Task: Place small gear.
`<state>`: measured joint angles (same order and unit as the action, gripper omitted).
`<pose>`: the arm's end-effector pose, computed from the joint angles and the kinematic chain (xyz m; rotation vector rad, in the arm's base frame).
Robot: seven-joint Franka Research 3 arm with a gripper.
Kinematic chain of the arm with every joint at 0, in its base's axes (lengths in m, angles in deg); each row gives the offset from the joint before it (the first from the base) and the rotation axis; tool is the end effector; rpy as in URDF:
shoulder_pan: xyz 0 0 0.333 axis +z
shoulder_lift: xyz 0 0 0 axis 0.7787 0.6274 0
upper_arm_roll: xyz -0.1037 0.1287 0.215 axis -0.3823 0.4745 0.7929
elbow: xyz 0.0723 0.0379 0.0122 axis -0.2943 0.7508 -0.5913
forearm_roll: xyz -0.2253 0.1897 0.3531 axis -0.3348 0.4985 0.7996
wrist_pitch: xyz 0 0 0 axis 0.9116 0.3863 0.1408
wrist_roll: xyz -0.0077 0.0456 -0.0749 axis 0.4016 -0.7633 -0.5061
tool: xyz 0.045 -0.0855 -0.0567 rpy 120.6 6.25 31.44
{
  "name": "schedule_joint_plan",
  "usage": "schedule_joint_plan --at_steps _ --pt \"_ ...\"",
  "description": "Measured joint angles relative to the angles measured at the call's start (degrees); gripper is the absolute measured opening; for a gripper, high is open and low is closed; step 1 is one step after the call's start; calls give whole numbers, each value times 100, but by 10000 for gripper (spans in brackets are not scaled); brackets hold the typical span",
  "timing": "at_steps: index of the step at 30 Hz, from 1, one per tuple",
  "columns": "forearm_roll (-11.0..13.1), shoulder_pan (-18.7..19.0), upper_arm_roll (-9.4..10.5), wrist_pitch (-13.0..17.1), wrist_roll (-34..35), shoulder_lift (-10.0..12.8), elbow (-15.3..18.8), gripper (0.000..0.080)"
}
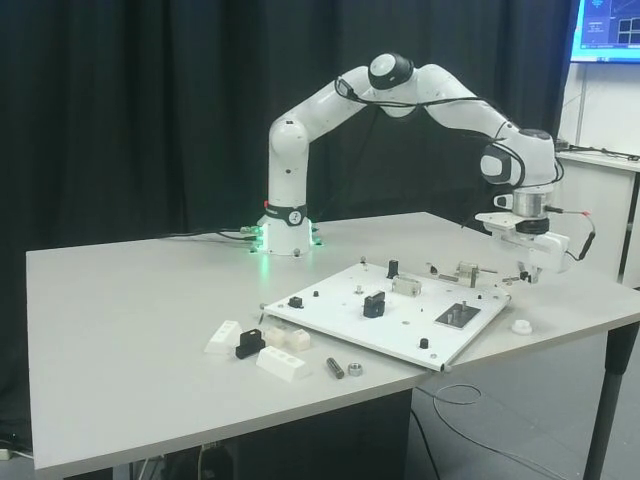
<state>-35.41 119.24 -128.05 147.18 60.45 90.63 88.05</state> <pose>0.6644 0.2887 0.1706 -1.1994 2.8109 0.0499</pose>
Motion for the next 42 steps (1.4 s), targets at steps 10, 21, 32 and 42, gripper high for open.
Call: schedule_joint_plan --at_steps 10,21,32,42 --pt "536 399 -359 -74 1 428 -1 139" --pt "831 643 -575 -161 1 686 0 139" --pt "907 733 -633 -200 0 771 -1 139" --pt "908 779 -633 -194 -3 805 -17 139"
